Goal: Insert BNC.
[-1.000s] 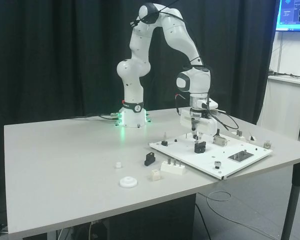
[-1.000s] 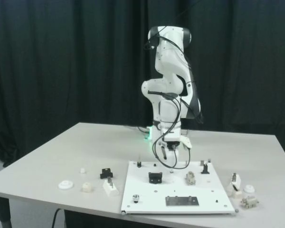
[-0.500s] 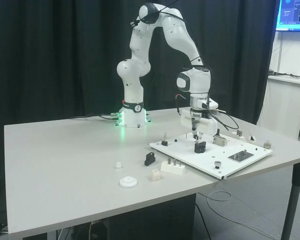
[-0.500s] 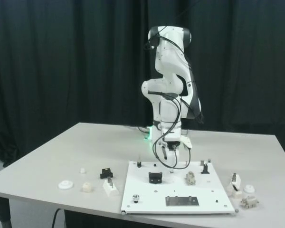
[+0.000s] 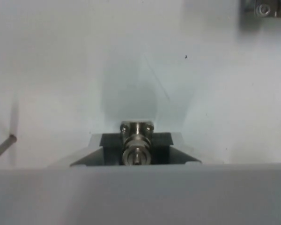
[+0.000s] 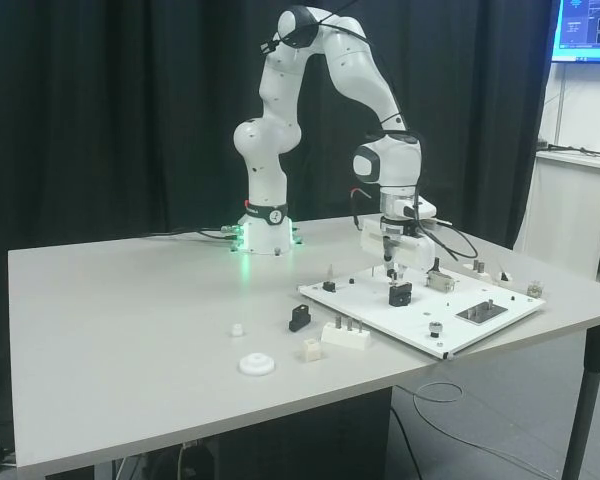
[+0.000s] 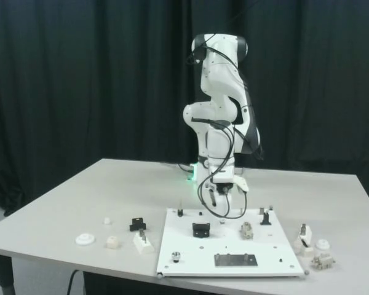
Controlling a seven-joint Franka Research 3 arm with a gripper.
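A metal BNC connector point(image 5: 136, 149) shows in the wrist view between dark pads, pointing down at the white task board point(image 5: 84, 70). My gripper point(image 5: 136, 154) appears shut on it. In the room views the gripper point(image 6: 391, 266) point(image 7: 222, 200) hangs low over the back part of the white board point(image 6: 380, 315) point(image 7: 270, 249), just behind a black fixture point(image 6: 399, 294) point(image 7: 201, 229). The room views do not show the connector itself. A black cable point(image 7: 203, 190) loops down beside the wrist.
The board also carries a metal plate point(image 6: 480, 312) point(image 7: 235, 260) and several small fittings. Loose parts lie on the grey table beside it: a white disc point(image 6: 255, 365), a black piece point(image 6: 298, 319) and a white block point(image 6: 346, 334). More small parts point(image 7: 313, 249) sit on the board's other side.
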